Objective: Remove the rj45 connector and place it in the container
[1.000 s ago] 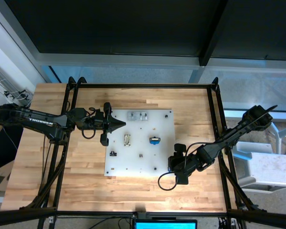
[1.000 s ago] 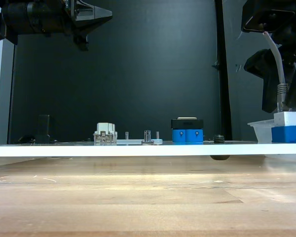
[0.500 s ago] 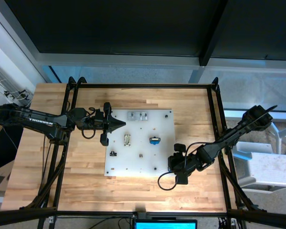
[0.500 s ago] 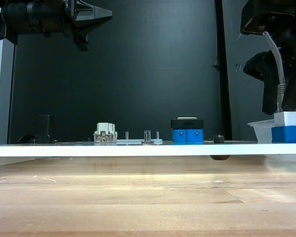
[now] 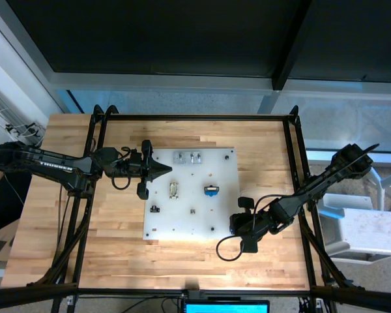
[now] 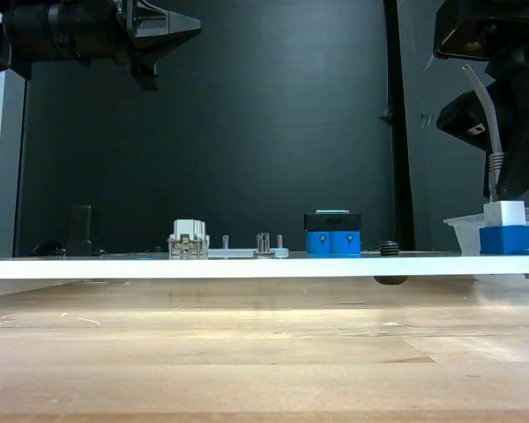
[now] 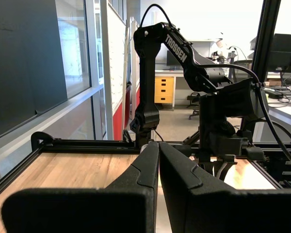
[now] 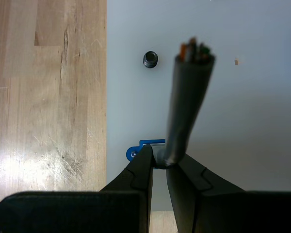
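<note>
The right gripper [image 8: 159, 160] is down at the near-right corner of the board [image 5: 189, 215]. Its fingers are drawn narrow and pinch the grey cable stub [image 8: 184, 107] that rises from the connector [image 6: 507, 233]. The grip sits low on the stub, just above the blue part. In the low view the connector stands upright, white on blue, at or barely above the board's surface; I cannot tell which. A blue tab shows beside the fingertips in the right wrist view, touching the board.

The container [image 6: 458, 231] lies just behind the connector in the low view, near it, and looks empty as far as can be seen.

The left gripper [image 5: 164, 169] hangs high over the board's far-left edge, fingers closed together on nothing, apparently parked.

As I judge it, the grasp is made and the pull-out is the step in hand. The connector is not yet clearly free. Lifting it away, carrying it the short way to the container and letting go are all left.
</note>
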Robot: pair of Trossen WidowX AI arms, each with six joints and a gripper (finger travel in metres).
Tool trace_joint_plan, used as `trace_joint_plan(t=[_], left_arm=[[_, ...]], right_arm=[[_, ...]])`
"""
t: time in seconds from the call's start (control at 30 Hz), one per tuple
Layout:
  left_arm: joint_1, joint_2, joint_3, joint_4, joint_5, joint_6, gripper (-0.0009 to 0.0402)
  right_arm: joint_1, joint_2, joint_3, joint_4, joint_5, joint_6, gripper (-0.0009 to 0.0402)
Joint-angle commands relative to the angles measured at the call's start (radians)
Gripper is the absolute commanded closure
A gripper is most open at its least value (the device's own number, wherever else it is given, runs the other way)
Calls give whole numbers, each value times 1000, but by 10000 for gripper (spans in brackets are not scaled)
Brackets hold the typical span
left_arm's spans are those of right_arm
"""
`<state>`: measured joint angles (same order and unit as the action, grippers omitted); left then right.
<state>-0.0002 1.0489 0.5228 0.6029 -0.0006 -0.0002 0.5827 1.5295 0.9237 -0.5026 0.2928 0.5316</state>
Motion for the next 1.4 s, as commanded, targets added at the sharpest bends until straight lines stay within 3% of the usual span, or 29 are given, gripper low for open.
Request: trace_joint_plan(t=[0.03,1.1,1.4], left_arm=[[0,0,0,0,0,0,393],[0,0,0,0,0,0,393],[0,0,0,0,0,0,393]], right_arm=[[0,0,0,2,2,3,389],[0,-53,16,-13,3,-16,393],[-1,-142,32,-85,5,-24,393]])
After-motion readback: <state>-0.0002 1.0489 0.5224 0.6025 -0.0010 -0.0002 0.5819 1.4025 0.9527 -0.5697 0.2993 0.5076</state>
